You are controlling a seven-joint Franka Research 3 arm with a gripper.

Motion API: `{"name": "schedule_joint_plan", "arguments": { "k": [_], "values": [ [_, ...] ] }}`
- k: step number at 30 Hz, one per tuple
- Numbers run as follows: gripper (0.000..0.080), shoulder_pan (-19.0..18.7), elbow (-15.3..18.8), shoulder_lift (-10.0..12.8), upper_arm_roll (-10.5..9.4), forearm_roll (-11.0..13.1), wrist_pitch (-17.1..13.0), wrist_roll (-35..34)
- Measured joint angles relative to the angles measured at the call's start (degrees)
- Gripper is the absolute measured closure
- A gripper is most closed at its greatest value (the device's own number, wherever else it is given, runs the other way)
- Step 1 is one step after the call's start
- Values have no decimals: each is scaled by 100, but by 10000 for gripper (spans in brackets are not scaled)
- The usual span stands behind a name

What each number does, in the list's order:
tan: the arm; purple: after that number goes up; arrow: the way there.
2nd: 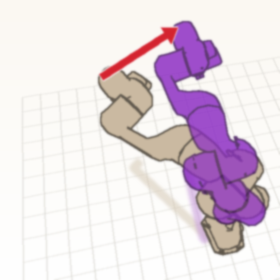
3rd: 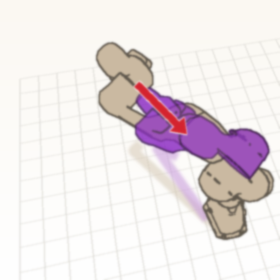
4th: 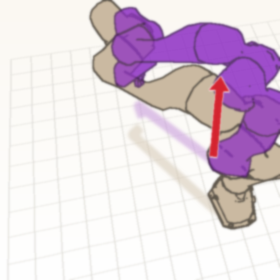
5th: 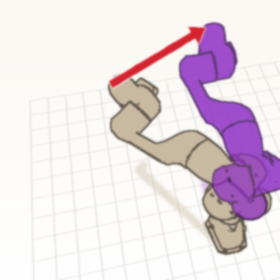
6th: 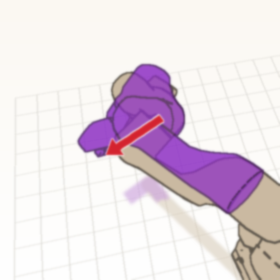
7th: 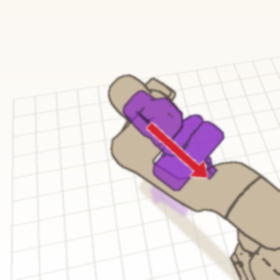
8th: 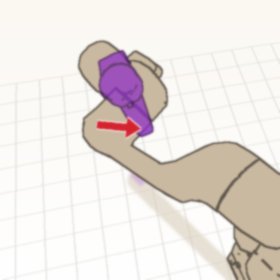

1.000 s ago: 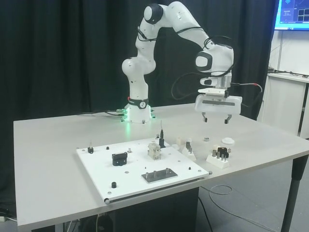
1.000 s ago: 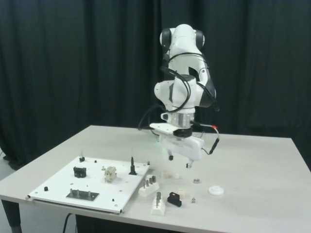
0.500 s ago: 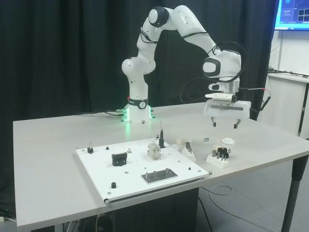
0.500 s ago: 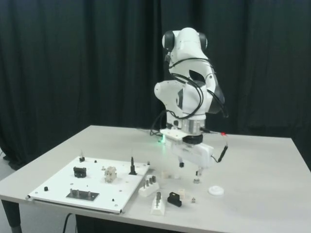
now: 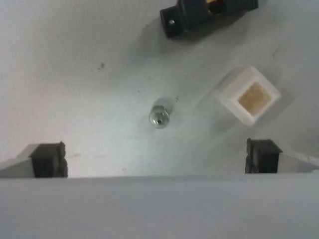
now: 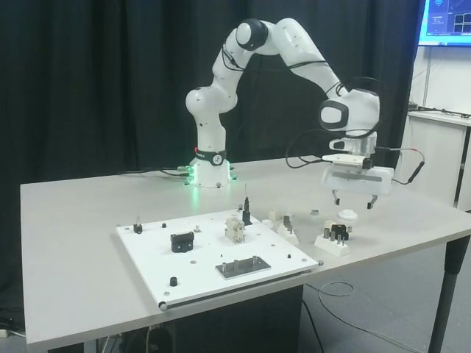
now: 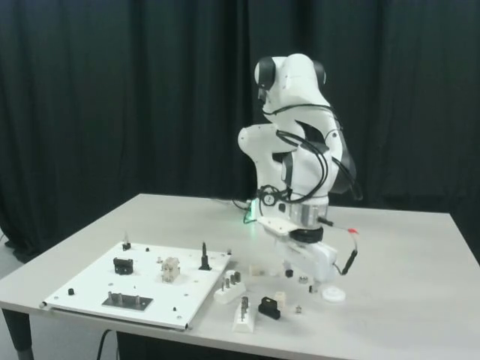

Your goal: Pick BNC.

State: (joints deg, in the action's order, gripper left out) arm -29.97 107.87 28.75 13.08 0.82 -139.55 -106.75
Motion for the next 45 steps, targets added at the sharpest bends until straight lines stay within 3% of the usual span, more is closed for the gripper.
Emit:
{"name": "schedule_joint_plan", "arguments": {
  "k": [9,19,33,45],
  "values": [
    [3,77,-282,398,2,0,1,-12],
    [3,237,-375,624,-37,0,-33,-12],
    [3,584,-532,747,-438,6,-47,-1],
    [3,527,-898,697,-517,6,652,-2]
  ]
}}
